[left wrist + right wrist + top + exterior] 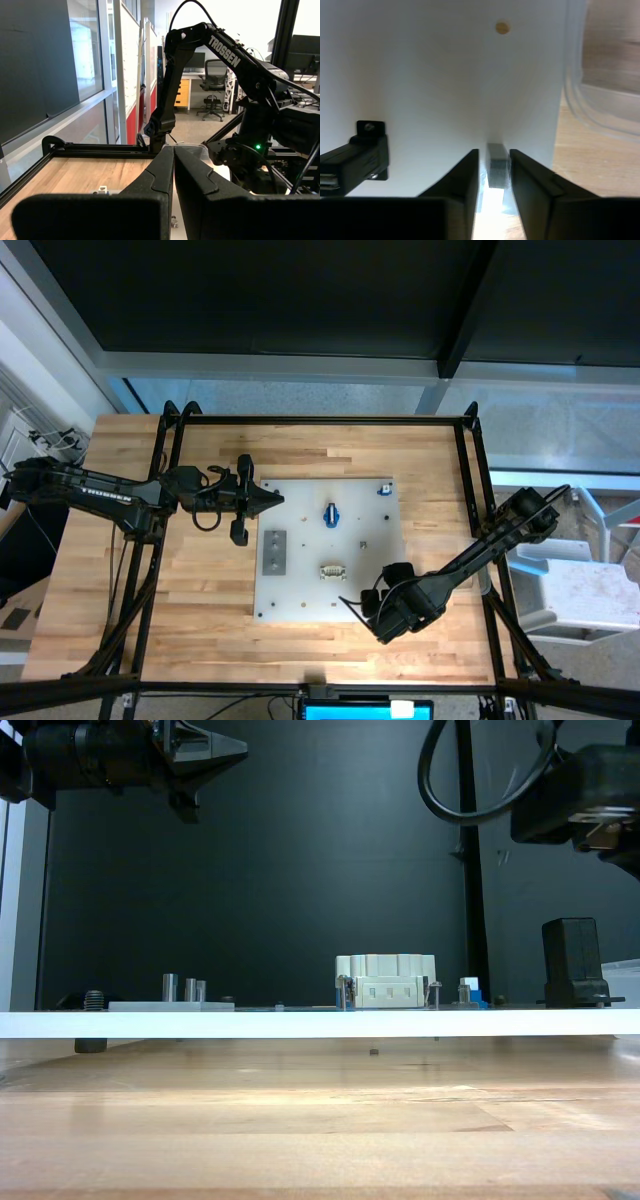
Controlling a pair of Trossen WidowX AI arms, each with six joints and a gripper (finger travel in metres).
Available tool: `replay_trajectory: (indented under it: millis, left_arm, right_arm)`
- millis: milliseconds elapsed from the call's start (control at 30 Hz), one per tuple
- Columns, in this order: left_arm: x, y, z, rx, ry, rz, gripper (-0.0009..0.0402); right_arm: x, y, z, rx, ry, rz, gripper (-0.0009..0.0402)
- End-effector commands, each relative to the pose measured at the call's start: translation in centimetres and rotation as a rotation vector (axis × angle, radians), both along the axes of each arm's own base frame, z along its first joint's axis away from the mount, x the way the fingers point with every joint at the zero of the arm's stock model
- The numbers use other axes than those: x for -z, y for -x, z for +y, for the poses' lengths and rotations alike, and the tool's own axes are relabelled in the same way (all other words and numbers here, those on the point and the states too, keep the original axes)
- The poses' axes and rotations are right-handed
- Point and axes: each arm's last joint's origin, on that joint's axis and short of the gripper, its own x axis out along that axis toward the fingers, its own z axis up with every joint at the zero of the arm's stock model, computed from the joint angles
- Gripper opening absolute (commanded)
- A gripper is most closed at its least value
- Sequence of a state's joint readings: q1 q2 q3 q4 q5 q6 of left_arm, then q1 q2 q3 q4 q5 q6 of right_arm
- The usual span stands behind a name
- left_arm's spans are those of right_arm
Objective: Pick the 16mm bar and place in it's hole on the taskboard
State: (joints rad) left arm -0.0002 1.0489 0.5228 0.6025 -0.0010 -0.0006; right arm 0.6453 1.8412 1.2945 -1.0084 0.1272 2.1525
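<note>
Two grippers: the left gripper (272, 499) hangs over the left edge of the taskboard (300, 592), fingers pressed together on nothing. The right gripper (493, 156) is above the board's near right corner, clenched on the 16mm bar (497, 172).
Bar: held off the board, its long axis seemingly along the fingers.
Key relation: the grey block (273, 551), probably where its hole is, lies well to the left of the right gripper.
Views: only the right wrist view shows the bar; the low view shows pegs (170, 988) standing on that block.
</note>
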Motion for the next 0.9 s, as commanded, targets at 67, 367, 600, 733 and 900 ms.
replay_trajectory:
  millis: [67,367,600,733,900]
  left_arm:
    - [0.0,0.0,0.0,0.000,0.000,0.000,0.0000]
    - [0.0,0.0,0.0,0.000,0.000,0.000,0.0000]
    - [0.0,0.0,0.0,0.000,0.000,0.000,0.0000]
    - [0.0,0.0,0.0,0.000,0.000,0.000,0.0000]
    - [0.0,0.0,0.0,0.000,0.000,0.000,0.0000]
  right_arm:
    - [-0.3,-0.1,0.2,-0.009,-0.016,0.004,0.0163]
    - [-1.4,-0.3,0.4,-0.039,-0.018,0.004,0.0238]
    - [-2.6,-0.4,0.4,-0.045,-0.021,0.008,0.0244]
    - [-3.9,-0.4,0.4,-0.046,-0.005,0.030,0.0243]
    - [-5.6,-0.3,0.3,-0.044,-0.001,0.020,0.0243]
